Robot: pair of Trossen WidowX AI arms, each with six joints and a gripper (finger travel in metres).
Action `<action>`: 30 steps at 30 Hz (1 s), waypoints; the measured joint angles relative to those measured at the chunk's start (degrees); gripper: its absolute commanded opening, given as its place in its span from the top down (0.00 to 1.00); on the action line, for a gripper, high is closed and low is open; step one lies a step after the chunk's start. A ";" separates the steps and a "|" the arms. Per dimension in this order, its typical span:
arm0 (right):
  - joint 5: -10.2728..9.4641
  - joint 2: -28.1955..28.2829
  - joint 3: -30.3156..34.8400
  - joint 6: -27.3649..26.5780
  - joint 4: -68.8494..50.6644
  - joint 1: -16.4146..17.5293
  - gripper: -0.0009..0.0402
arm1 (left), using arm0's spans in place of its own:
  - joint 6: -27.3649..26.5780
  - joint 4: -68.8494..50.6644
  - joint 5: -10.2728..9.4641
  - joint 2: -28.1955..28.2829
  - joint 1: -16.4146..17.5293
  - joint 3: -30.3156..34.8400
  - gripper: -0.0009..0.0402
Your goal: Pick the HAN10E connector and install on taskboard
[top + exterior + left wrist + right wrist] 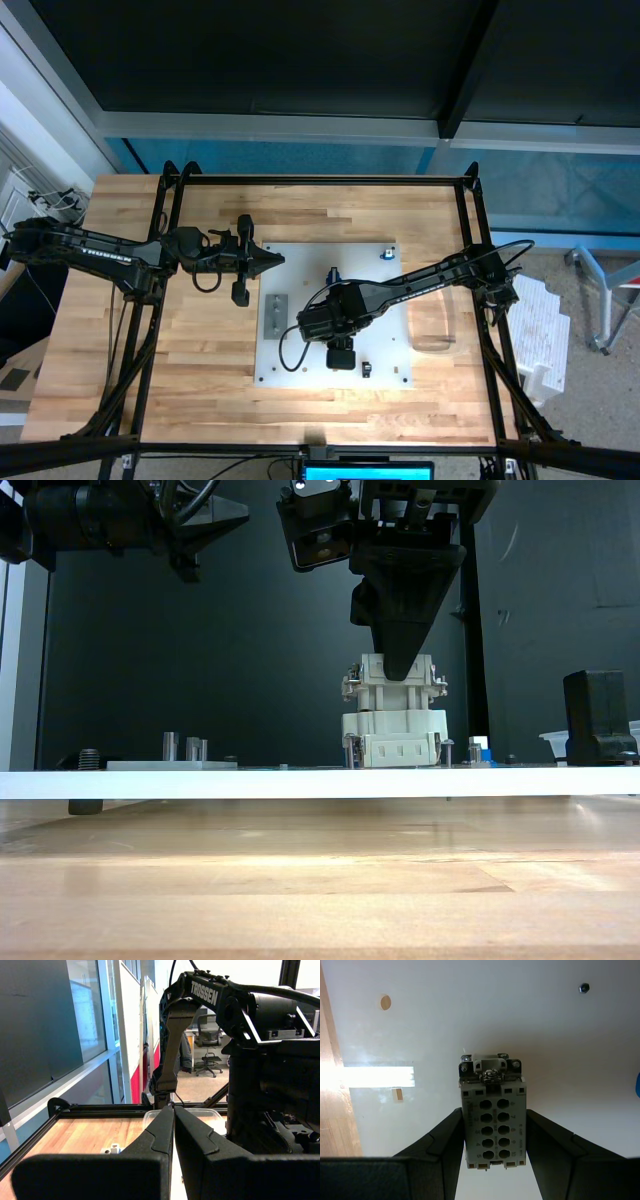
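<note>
The right claw (404, 665) clamps the HAN10E connector (493, 1127) by its 2 long sides. The connector stands upright on the pale socket (395, 742) mid-taskboard (300, 372), with bare board around it. The left claw (268, 260), pinched closed, hovers over the taskboard's far-left corner.

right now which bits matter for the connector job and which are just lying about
Job: HAN10E connector, clamped by right gripper atop pale socket; taskboard.
Lying about: clear tray; grey metal block; left gripper, shut, raised by taskboard's left edge.
</note>
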 measured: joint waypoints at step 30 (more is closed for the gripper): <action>-0.24 -0.31 -3.06 0.20 2.86 0.44 0.92 | 0.00 0.00 0.00 0.00 0.00 0.00 0.98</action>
